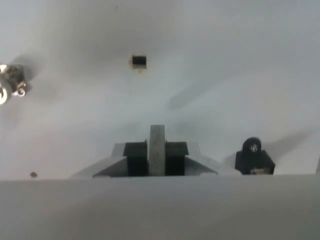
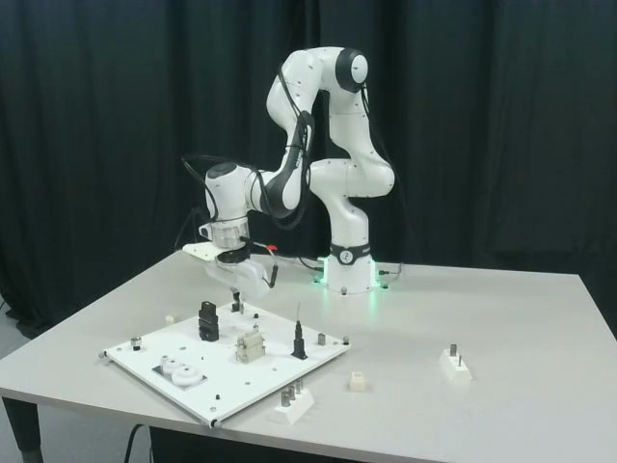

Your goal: Insert square peg 2.

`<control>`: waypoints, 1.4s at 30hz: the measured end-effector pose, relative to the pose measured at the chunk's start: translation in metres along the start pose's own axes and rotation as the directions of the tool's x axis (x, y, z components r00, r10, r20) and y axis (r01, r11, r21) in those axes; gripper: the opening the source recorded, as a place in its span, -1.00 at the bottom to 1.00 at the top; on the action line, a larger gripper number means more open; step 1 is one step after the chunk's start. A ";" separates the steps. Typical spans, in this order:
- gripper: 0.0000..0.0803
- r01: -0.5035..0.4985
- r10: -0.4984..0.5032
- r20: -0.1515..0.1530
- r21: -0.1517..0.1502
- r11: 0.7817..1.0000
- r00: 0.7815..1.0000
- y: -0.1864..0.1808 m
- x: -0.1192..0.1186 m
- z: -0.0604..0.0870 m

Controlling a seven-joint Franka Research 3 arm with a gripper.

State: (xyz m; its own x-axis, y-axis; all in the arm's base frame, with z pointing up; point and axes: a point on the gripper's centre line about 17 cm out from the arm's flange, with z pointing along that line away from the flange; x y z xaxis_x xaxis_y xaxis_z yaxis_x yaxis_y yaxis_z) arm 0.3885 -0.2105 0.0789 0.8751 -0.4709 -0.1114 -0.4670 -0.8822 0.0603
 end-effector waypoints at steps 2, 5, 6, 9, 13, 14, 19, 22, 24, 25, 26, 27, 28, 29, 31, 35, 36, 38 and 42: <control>-0.82 0.004 -0.004 -0.006 -0.001 1.000 1.000 0.000 0.002 0.001; -0.82 0.009 -0.009 -0.016 -0.002 1.000 1.000 -0.001 0.005 0.001; -0.82 0.013 -0.013 -0.018 -0.002 1.000 1.000 -0.001 0.005 0.001; -0.82 0.021 -0.021 -0.023 0.000 1.000 0.999 -0.004 0.007 0.001; -0.82 0.022 -0.022 -0.029 0.007 1.000 0.999 -0.008 0.008 0.000; -0.82 0.022 -0.022 -0.030 0.009 1.000 0.999 -0.009 0.009 0.000; -0.82 0.025 -0.025 -0.035 0.010 1.000 0.999 -0.011 0.010 -0.001; -0.82 0.025 -0.025 -0.039 0.010 1.000 0.999 -0.011 0.011 -0.001; -0.82 0.026 -0.026 -0.046 0.009 1.000 0.999 -0.011 0.013 -0.001; -0.82 0.027 -0.027 -0.050 0.009 1.000 0.998 -0.011 0.014 -0.001; -0.82 0.029 -0.028 -0.054 0.008 1.000 0.998 -0.011 0.015 -0.001; -0.82 0.031 -0.030 -0.057 0.007 1.000 0.998 -0.010 0.016 -0.001; -0.82 0.033 -0.033 -0.061 0.007 0.999 0.998 -0.010 0.018 0.000; -0.82 0.035 -0.034 -0.065 0.006 0.999 0.997 -0.010 0.019 0.000; -0.82 0.037 -0.037 -0.072 0.004 0.999 0.997 -0.009 0.021 0.000; -0.82 0.041 -0.041 -0.085 -0.002 0.999 0.996 -0.008 0.025 0.003; -0.82 0.042 -0.042 -0.088 -0.003 0.999 0.995 -0.008 0.026 0.003; -0.82 0.042 -0.042 -0.090 -0.005 0.999 0.995 -0.008 0.027 0.005; -0.82 0.038 -0.038 -0.094 -0.003 0.999 0.995 -0.009 0.029 0.008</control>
State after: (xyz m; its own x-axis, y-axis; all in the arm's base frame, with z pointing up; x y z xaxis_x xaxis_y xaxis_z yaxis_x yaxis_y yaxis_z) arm 0.4171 -0.2161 0.0673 0.9001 -0.4352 -0.0202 -0.4335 -0.8992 0.0589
